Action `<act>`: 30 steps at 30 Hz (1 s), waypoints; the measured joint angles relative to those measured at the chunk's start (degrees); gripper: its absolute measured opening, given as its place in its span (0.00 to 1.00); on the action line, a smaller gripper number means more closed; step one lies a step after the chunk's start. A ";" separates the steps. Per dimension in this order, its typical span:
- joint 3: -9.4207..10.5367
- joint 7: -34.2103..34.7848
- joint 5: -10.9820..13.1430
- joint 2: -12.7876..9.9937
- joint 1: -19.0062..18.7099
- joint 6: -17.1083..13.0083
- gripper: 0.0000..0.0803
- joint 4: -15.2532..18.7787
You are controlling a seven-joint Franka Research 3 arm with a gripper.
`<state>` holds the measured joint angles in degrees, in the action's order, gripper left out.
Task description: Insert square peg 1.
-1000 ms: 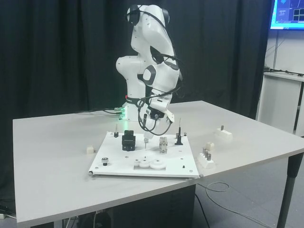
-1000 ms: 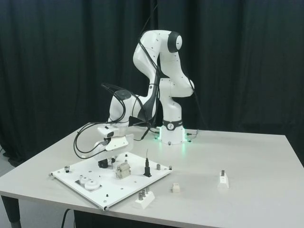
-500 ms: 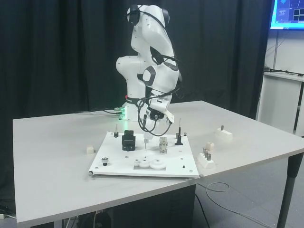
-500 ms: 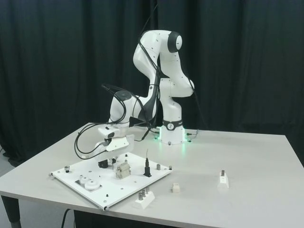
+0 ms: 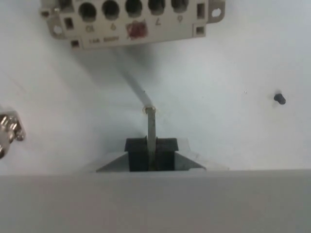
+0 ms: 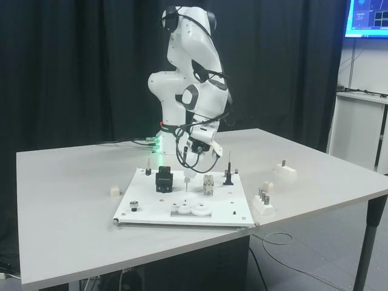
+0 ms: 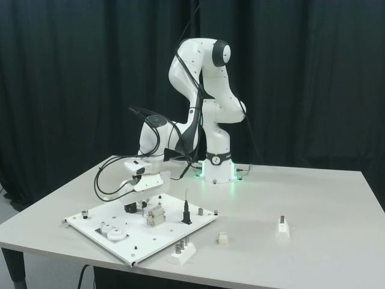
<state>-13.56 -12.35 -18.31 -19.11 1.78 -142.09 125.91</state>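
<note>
Black curtains back the grey table (image 6: 66, 200). From the wrist, the gripper (image 5: 151, 154) pinches a thin grey square peg (image 5: 151, 131), tip seemingly touching the white board (image 5: 218, 97) beside a grey multi-hole connector block (image 5: 131, 22). Both room views place it mid-board.

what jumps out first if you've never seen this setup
The white arm bends low over a white board near the front of the grey table. Its gripper holds a thin peg upright, the tip at the board, beside a connector block with a row of round holes.
</note>
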 joint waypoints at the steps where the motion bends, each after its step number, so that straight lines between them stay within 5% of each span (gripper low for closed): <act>1: 0.00 0.00 0.00 0.00 0.00 -0.06 0.04 0.03; 30: -0.24 0.40 0.00 -0.42 0.00 -1.16 0.04 0.22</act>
<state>-13.79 -11.96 -18.31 -19.53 1.79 -143.25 126.13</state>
